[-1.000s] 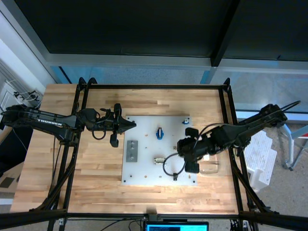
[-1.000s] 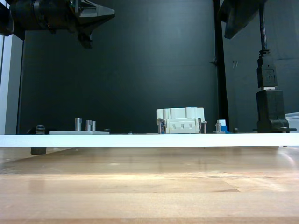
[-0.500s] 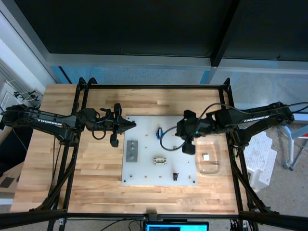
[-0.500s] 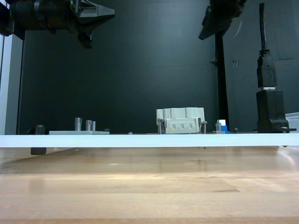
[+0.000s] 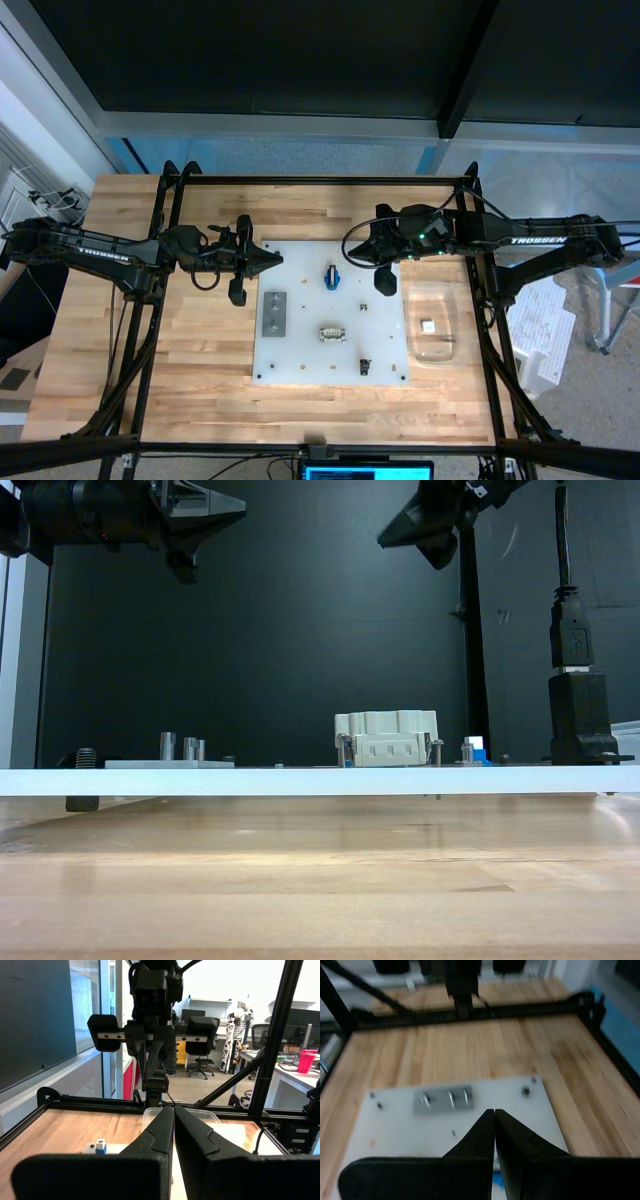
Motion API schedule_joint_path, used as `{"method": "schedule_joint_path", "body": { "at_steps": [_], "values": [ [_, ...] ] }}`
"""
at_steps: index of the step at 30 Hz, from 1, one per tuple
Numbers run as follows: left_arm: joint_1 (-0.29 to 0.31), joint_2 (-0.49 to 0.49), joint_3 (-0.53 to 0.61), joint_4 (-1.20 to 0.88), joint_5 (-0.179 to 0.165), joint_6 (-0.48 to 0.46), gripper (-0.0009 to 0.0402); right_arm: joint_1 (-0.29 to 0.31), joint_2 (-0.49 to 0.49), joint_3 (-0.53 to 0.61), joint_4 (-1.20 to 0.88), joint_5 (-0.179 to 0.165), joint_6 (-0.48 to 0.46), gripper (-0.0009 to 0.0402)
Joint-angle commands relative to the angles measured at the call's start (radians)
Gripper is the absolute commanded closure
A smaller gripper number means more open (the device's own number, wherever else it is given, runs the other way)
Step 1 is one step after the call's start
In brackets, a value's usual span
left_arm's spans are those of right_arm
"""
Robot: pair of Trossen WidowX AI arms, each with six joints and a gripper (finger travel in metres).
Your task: Pick the USB connector and install on taskboard
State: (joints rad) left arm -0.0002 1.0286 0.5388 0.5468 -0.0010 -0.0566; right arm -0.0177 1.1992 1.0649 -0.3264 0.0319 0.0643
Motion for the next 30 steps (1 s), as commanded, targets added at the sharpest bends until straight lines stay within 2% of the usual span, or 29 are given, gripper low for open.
{"method": "schedule_joint_path", "body": {
  "at_steps": [1, 14, 16, 30],
  "values": [
    [0.000, 0.000, 0.000, 0.000, 0.000, 0.000, 0.0393, 0.001, -0.018, -0.057, 0.120, -0.004, 0.002, 0.0393],
    [0.000, 0.000, 0.000, 0.000, 0.000, 0.000, 0.0393, 0.001, -0.074, -0.237, 0.519, -0.013, 0.017, 0.0393],
    [0.000, 0.000, 0.000, 0.000, 0.000, 0.000, 0.0393, 0.000, -0.079, -0.262, 0.562, -0.033, 0.018, 0.0393],
    [0.000, 0.000, 0.000, 0.001, 0.000, 0.000, 0.0393, 0.000, -0.119, -0.416, 0.795, -0.032, 0.028, 0.0393]
  ]
}}
